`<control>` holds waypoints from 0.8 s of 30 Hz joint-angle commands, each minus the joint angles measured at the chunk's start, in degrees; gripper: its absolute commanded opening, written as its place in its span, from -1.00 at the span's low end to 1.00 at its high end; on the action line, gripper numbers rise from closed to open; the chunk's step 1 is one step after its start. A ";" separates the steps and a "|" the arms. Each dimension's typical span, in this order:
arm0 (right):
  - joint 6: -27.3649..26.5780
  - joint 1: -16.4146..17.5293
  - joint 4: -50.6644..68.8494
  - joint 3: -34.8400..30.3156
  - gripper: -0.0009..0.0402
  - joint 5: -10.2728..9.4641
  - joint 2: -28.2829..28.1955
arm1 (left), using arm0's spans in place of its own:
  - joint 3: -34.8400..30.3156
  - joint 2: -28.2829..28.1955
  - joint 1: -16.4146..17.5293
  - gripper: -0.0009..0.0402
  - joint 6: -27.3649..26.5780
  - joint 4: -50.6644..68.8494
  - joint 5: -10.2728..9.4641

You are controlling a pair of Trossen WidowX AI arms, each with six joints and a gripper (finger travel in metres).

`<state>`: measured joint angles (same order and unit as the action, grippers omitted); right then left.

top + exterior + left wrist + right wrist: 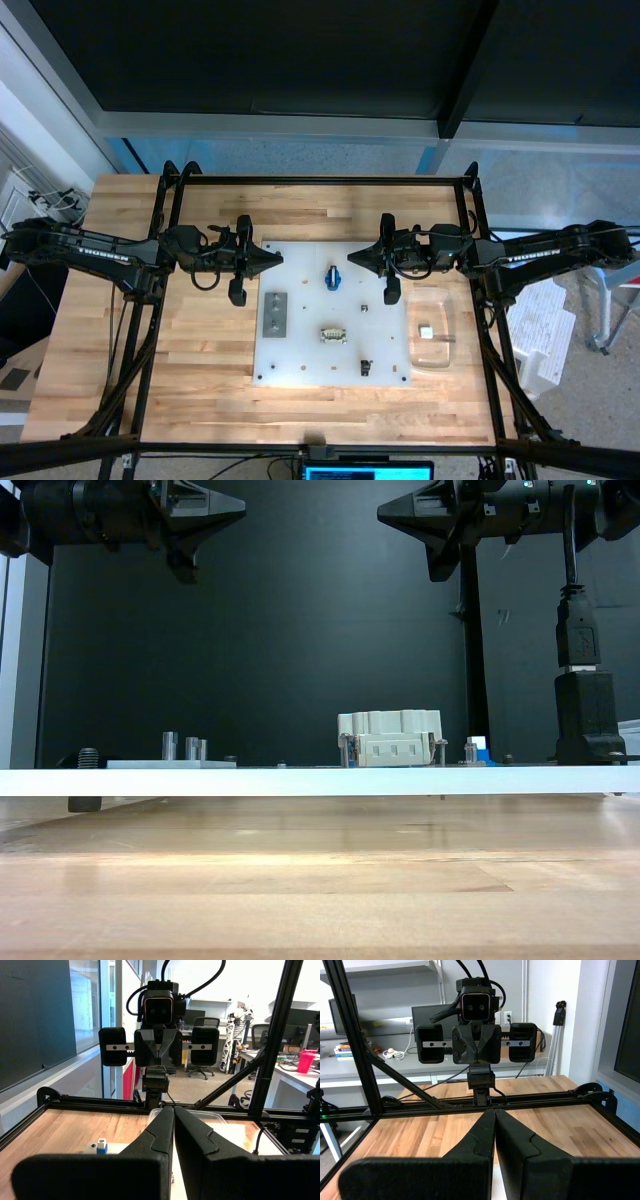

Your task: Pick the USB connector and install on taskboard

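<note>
From my station I read the USB connector (579, 630) as seated. In the low view it stands upright on the black port (590, 720) at the near edge of the white board (300, 350). A bright silver band (579, 667) shows between plug and port, and the black cable (570, 540) rises up out of sight. From above, the top of the port looks dark rather than white (the plug stands free of both grippers). The right gripper (352, 258) hangs high over the far part of the board, well apart from the port and pointing inward. In its wrist view the two fingers (480, 1145) meet edge to edge and grip nothing. The left gripper (276, 258) mirrors it over the board's far left part, its tip facing the right one across a gap. Its fingers (157, 1135) are likewise pressed together and grip nothing. The clear tray (445, 300) lies just off the board's right edge and holds the white block (427, 331), pale all over. On the board I also make out the blue fitting (332, 277), a grey plate (275, 312) and a beige multi-pin housing (390, 738).
</note>
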<state>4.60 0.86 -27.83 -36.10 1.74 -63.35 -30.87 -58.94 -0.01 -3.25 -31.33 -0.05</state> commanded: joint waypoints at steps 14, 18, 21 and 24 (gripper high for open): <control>-0.04 0.02 -0.55 -0.04 -0.96 0.11 -0.02 | -0.02 -0.02 0.00 -0.96 0.02 -0.02 0.02; -0.11 0.00 -0.57 -0.04 -0.96 0.17 -0.02 | 0.00 -0.02 0.00 -0.96 0.02 -0.02 0.02; -0.13 0.00 -0.63 -0.04 -0.96 0.20 -0.02 | 0.00 -0.02 0.00 -0.96 0.02 -0.02 0.02; -0.24 0.00 -0.63 -0.04 -0.96 0.20 -0.02 | 0.00 -0.02 0.00 -0.96 0.02 -0.02 0.02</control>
<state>4.38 0.86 -28.45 -36.10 1.89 -63.35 -30.87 -58.94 -0.01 -3.22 -31.35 -0.05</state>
